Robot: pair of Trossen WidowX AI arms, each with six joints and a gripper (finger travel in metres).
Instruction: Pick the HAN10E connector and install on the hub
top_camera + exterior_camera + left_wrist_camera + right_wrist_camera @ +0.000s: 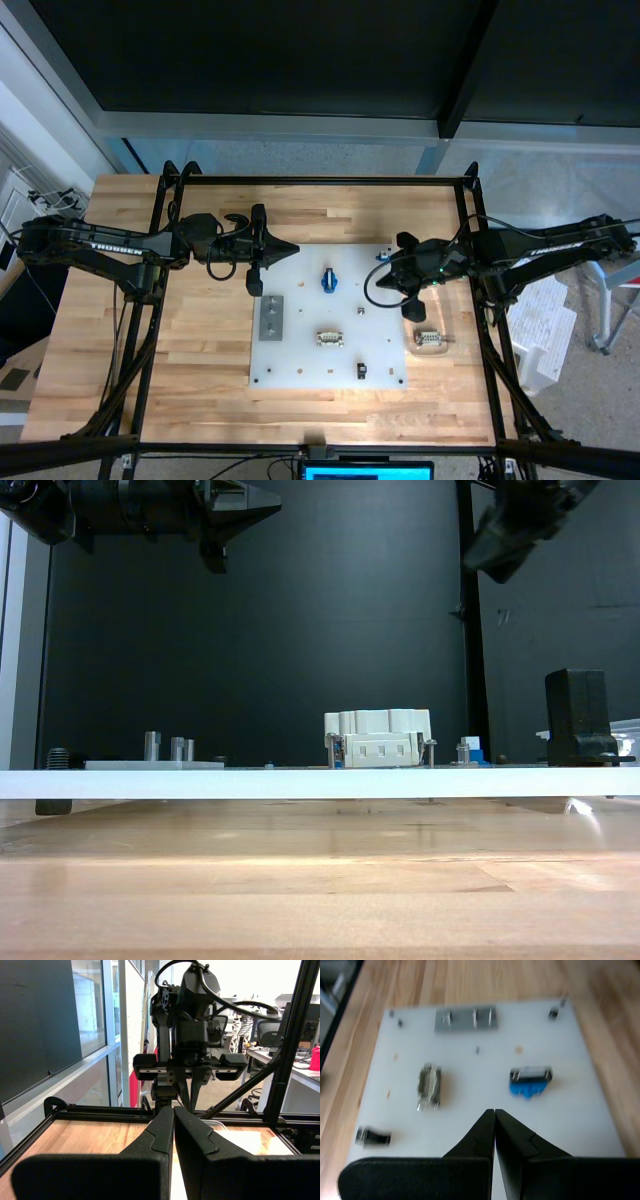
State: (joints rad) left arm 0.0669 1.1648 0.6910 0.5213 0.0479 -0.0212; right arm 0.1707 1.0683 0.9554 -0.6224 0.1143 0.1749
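Observation:
The HAN10E connector (pixel 429 339), a small beige block with metal end tabs, lies on the wood just right of the white plate (pixel 300 375). The hub (pixel 329 339) (pixel 378 738) (pixel 429 1087) is fixed to the plate's near middle. My right gripper (pixel 388 262) (pixel 494 1111) (pixel 490 550) hangs shut and empty above the plate's far right part, well above and behind the connector. My left gripper (pixel 292 247) (pixel 173 1108) (pixel 268 504) is also shut and empty, held high over the plate's far left edge.
On the plate stand a grey block with two holes (pixel 271 318) (pixel 465 1019), a small blue part (pixel 329 281) (pixel 530 1081) and a small black part (pixel 361 372) (pixel 578 718). A black frame (pixel 320 181) borders the table. Papers (pixel 545 320) lie off its right edge.

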